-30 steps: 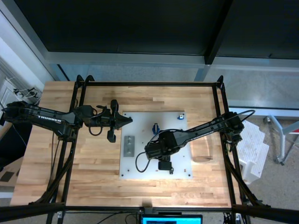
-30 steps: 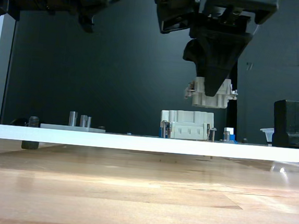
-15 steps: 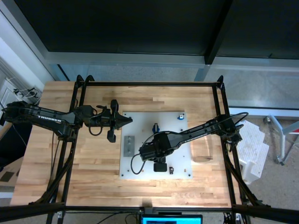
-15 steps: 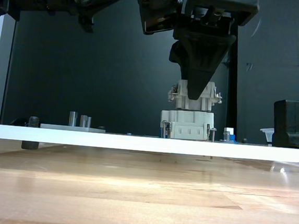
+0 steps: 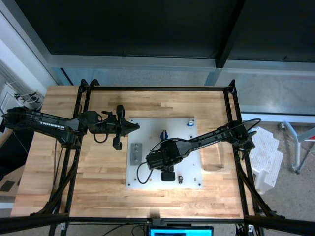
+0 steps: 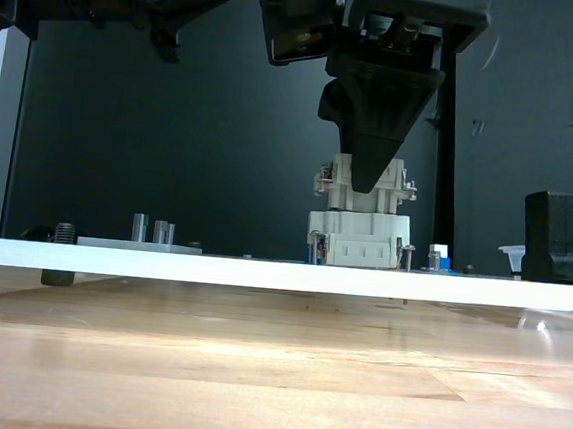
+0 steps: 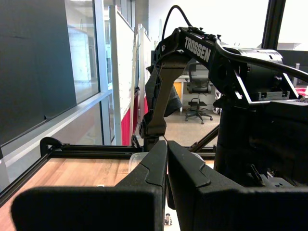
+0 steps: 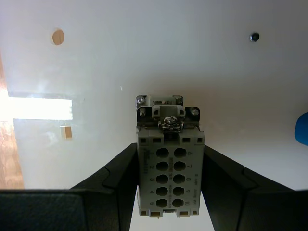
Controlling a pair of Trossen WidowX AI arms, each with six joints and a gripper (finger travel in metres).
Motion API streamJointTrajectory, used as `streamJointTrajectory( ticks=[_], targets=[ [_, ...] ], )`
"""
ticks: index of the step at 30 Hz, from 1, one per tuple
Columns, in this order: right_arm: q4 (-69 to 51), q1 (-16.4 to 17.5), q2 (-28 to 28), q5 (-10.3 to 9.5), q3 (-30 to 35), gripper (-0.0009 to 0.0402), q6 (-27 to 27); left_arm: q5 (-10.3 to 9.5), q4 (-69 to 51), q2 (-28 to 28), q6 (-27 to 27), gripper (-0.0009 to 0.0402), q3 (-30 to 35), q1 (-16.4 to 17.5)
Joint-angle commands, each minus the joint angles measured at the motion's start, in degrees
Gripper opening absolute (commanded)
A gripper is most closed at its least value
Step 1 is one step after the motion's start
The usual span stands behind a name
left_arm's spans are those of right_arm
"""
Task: Pick the HAN10E connector and install on the hub
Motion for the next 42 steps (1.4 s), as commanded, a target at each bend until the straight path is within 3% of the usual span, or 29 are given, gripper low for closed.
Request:
streamJointTrajectory(
  ticks=[1, 27, 42],
  targets=[
    [0.2, 0.0, 0.0, 0.04, -0.1, 0.0009, 0.0, 0.02, 0.0, 0.0, 0.0, 0.0000, 0.0, 0.0],
    [1.6, 0.0, 0.0, -0.02, -1.3, 0.0009, -0.2, 0.02, 0.0, 0.0, 0.0, 0.0000, 0.0, 0.0],
    [8.4, -0.4, 0.0, -0.04, -7.1, 0.0009, -2.8, 0.02, 0.0, 0.0, 0.0, 0.0000, 0.0, 0.0]
  ],
)
